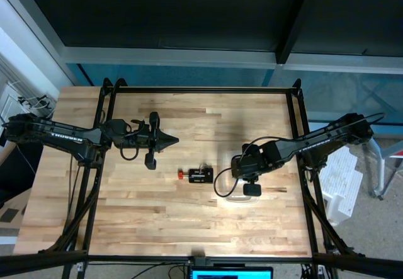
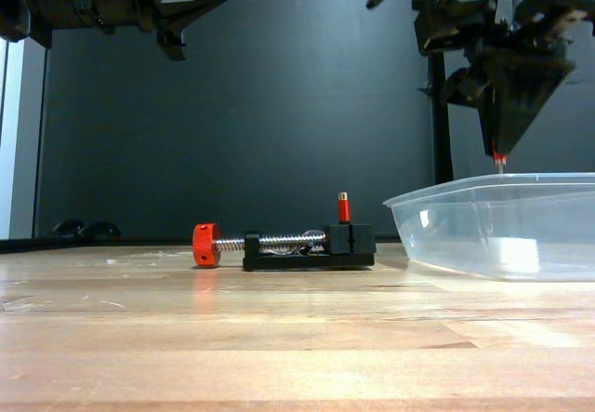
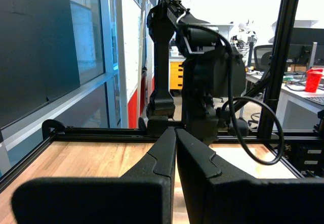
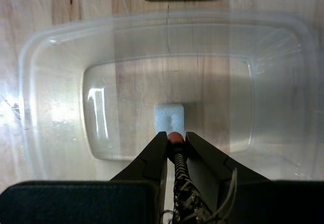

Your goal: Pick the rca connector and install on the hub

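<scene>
- The right gripper (image 4: 175, 135) is clamped on the rca connector (image 4: 178, 159), whose red tip pokes out past the fingertips
- It hangs right of the hub (image 2: 311, 245) and higher than it, over the clear tray (image 2: 483, 231) just beside the hub
- The left gripper (image 3: 175, 132) is up in the air left of the hub, fingers pressed together on nothing
- The hub lies on the table (image 1: 157, 216)

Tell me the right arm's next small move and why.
Probably carry the rca connector sideways to above the hub. The right gripper clamps it over the clear tray, and the hub sits on the table beside the tray. The left gripper hangs shut, high at the left.
</scene>
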Motion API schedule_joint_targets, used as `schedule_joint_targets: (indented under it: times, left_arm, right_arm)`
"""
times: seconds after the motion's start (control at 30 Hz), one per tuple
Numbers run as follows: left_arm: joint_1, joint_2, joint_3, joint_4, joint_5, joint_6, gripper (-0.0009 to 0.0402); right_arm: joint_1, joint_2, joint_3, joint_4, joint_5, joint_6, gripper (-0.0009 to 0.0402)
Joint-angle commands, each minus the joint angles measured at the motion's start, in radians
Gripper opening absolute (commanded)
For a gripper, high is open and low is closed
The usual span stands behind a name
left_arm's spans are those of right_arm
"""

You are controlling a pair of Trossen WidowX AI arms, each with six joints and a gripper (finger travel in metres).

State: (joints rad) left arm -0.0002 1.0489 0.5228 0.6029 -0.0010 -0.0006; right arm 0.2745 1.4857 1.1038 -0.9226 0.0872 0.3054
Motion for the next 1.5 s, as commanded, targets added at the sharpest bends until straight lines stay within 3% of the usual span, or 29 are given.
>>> schedule_joint_targets:
  times: [0.03, 0.4, 1.07, 1.5]
  left_arm:
    - [0.0, 0.0, 0.0, 0.0, 0.0, 0.0, 0.0]
    - [0.0, 0.0, 0.0, 0.0, 0.0, 0.0, 0.0]
    - [0.0, 0.0, 0.0, 0.0, 0.0, 0.0, 0.0]
    - [0.0, 0.0, 0.0, 0.0, 0.0, 0.0, 0.0]
  right_arm:
    - [0.0, -0.004, 0.031, -0.035, 0.013, 0.003, 0.0002]
    - [-0.001, 0.007, 0.049, -0.039, 0.026, 0.003, 0.0002]
    - [-0.08, 0.291, 0.379, -0.07, 0.026, -0.06, 0.0002]
    - [-0.087, 0.407, 0.481, -0.05, 0.026, -0.06, 0.0002]
